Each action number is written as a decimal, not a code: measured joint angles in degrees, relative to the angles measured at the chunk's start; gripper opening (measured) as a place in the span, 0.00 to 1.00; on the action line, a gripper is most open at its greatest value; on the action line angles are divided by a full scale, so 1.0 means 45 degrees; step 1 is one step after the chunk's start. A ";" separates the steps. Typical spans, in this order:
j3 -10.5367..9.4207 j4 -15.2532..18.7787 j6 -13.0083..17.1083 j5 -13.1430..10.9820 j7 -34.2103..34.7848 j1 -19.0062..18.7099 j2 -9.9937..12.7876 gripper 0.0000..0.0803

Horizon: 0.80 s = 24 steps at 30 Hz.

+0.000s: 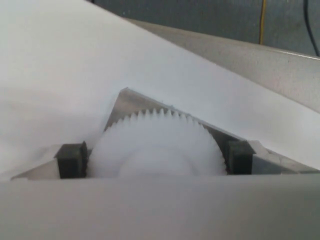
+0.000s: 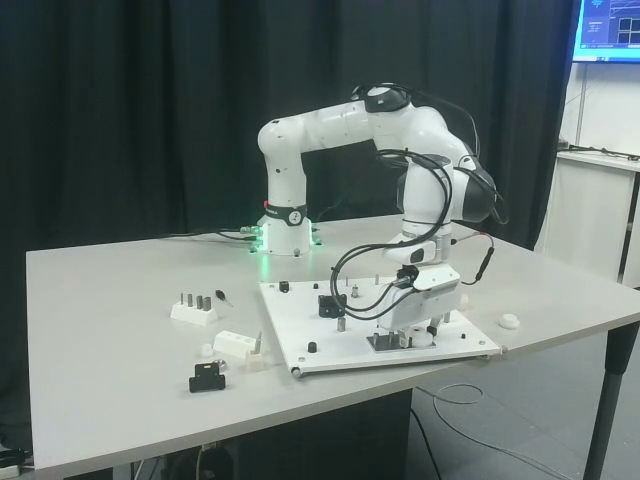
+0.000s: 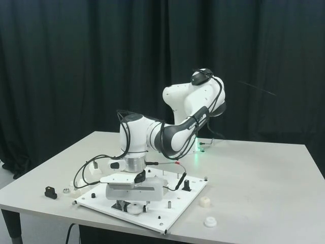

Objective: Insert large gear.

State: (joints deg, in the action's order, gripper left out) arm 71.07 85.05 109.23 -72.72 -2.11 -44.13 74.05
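Large gear point(image 1: 157, 150): white, toothed, pinched at opposite rim points between the black fingertips point(image 1: 72, 160) of the gripper point(image 1: 156, 161), low over the white board point(image 2: 330, 335). Held flat, presumably so its bore can meet a peg squarely. Grey plate point(image 1: 127, 102) lies just behind the gear.

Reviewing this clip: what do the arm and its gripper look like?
The rounded white arm has black joint bands, green light at its base and loose black cables running to the wrist. The boxy white gripper ends in two ribbed black fingertip pads.
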 joint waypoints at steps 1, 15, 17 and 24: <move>0.0000 0.0000 0.0000 0.0000 0.0000 0.0000 0.0000 0.74; 0.0118 0.0004 -0.0154 0.0090 0.0001 -0.0057 -0.0003 0.74; 0.0212 0.0005 -0.0282 0.0157 0.0016 -0.0109 -0.0012 0.74; 0.0681 0.0007 -0.0889 0.0271 0.0229 -0.0349 -0.0023 0.98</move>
State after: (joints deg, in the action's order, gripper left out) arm 74.14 85.08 105.23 -71.50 -1.08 -45.70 73.94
